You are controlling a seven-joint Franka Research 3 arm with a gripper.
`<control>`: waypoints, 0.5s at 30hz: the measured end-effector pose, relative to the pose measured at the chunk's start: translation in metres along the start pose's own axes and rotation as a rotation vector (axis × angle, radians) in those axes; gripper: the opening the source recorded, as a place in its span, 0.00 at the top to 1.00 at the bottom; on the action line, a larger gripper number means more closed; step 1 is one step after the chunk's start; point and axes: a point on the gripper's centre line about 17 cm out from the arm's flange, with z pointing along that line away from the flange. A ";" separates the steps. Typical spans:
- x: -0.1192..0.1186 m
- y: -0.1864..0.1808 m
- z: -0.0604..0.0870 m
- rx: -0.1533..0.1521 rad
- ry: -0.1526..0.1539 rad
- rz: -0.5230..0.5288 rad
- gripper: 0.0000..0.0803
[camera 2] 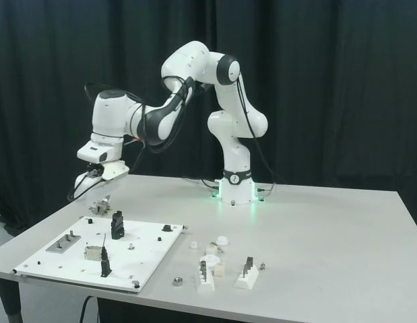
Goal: Insert waterproof.
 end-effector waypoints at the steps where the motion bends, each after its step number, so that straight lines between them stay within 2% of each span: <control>1: -0.002 0.001 0.002 0.000 0.003 0.001 0.61; 15: -0.020 0.005 0.041 0.022 0.036 0.000 0.61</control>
